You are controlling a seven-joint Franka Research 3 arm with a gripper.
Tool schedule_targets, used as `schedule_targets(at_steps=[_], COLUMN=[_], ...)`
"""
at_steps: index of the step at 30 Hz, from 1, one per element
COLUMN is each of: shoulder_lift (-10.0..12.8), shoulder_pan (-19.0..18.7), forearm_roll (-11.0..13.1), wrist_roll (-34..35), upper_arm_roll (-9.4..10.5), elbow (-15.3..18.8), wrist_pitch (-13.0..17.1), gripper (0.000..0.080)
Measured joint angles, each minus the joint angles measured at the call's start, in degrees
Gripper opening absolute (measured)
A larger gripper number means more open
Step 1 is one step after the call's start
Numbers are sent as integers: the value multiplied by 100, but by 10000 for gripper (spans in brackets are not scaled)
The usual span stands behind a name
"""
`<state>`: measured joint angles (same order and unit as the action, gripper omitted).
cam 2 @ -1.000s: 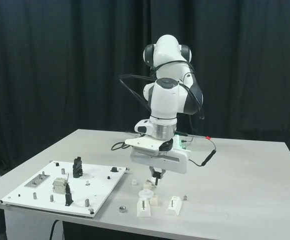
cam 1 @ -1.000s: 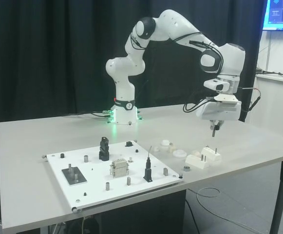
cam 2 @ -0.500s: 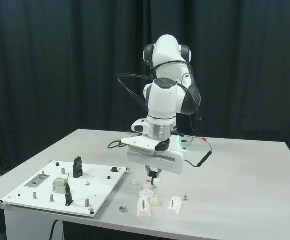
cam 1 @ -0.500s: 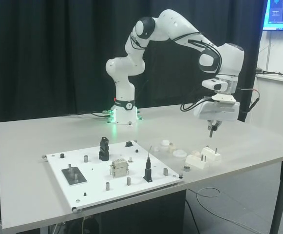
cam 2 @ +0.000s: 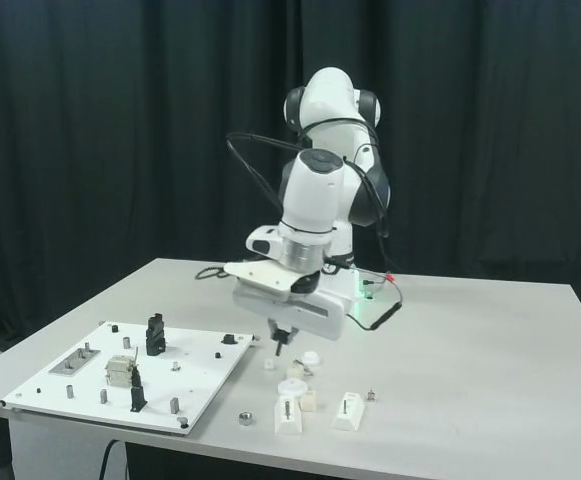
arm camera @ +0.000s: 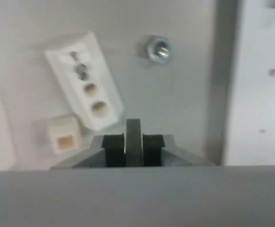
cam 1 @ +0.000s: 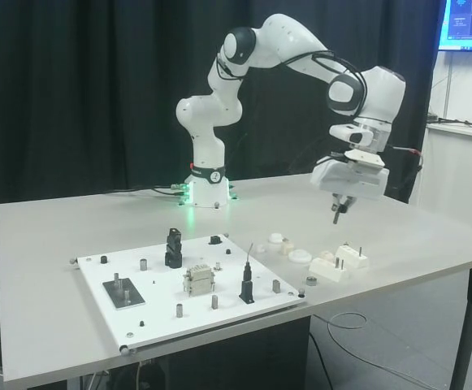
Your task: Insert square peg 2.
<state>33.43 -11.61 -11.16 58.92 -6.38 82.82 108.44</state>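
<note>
Wrist view: gripper (arm camera: 133,150) clamped on square peg (arm camera: 133,142).
Peg sits between both fingers, above the grey table (arm camera: 184,109).

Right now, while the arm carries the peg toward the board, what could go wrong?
1. The gripper holds the grey peg only by a thin pinch; it could slip or tilt in the grip, which would spoil the insertion.
2. The white board carries many upright parts, such as the black post; a low approach could knock one.
3. The loose nut and white block lie near the path.
</note>
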Motion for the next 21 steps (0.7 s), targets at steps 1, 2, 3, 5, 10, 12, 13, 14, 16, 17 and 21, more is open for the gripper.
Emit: schedule_targets(at_steps=[1,2,3,5,10,12,13,14,16,17,21], shoulder_lift=[-10,-19,-28,-46,-119,-145,-157,-168,-186,-193,-224], shoulder_pan=[25,50,74,128,271,330,359,387,443,469,577], forearm_roll=[-28,-55,-78,-105,-124,-124,-124,-124,-124,-124,-124], wrist_roll=[-45,-93,-148,-295,-843,-983,-1036,-1093,-1207,-1258,-1505], upper_arm_roll=[0,1,1,1,1,1,2,2,2,2,2], elbow=[-24,-47,-70,-109,-132,-132,-132,-132,-132,-132,-130], wrist_pitch=[-79,-153,-230,-362,-550,-597,-629,-663,-715,-740,-852], gripper=[76,76,76,76,76,76,76,76,76,76,76])
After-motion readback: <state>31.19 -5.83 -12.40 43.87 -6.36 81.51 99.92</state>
